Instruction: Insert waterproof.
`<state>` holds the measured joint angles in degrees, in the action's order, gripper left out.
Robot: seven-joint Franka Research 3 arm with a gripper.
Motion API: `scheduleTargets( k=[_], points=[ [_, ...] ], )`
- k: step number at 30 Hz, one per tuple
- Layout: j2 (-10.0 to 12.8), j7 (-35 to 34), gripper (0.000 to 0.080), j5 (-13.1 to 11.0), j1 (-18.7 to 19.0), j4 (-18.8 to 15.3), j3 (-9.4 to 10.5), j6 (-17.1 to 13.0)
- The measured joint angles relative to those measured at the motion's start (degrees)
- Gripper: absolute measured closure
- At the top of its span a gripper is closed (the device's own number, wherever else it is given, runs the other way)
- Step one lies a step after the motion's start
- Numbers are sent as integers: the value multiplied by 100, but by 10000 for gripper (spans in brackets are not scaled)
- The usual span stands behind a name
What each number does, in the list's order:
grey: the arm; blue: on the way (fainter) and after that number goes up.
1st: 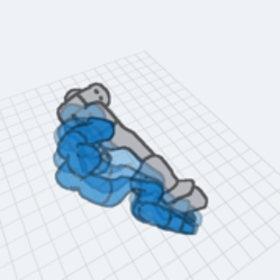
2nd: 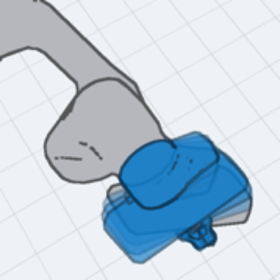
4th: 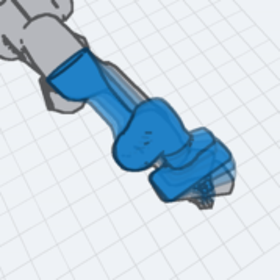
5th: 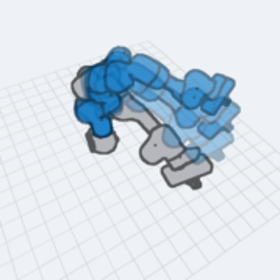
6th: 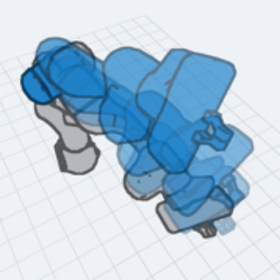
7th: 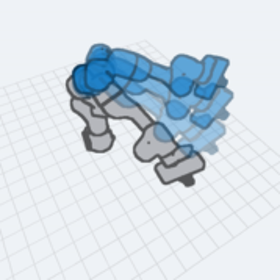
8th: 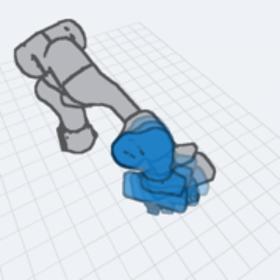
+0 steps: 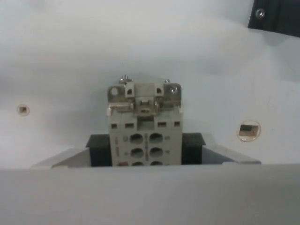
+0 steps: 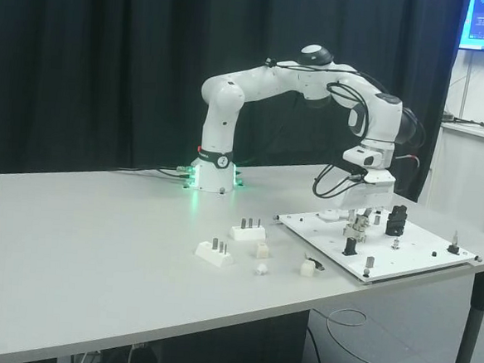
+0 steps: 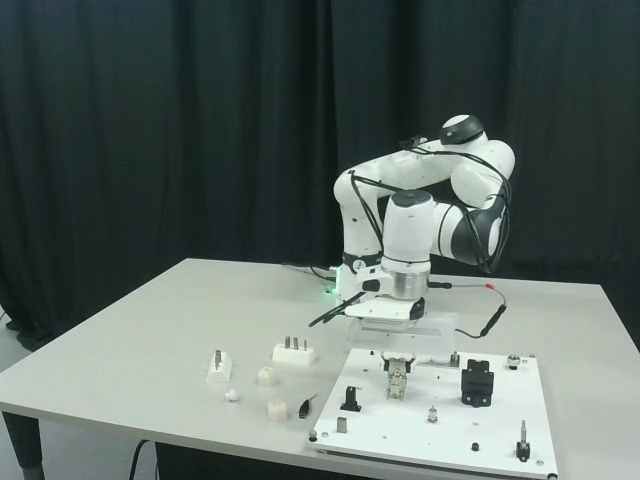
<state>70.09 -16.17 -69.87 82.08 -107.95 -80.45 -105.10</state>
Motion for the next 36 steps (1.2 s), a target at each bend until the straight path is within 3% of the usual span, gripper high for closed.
scheduleTargets(
  k=[17,36],
  points=[
    [1,-15,493,136,93,-57,-2,26],
    [-5,-567,493,32,78,-84,0,-29]
  ],
)
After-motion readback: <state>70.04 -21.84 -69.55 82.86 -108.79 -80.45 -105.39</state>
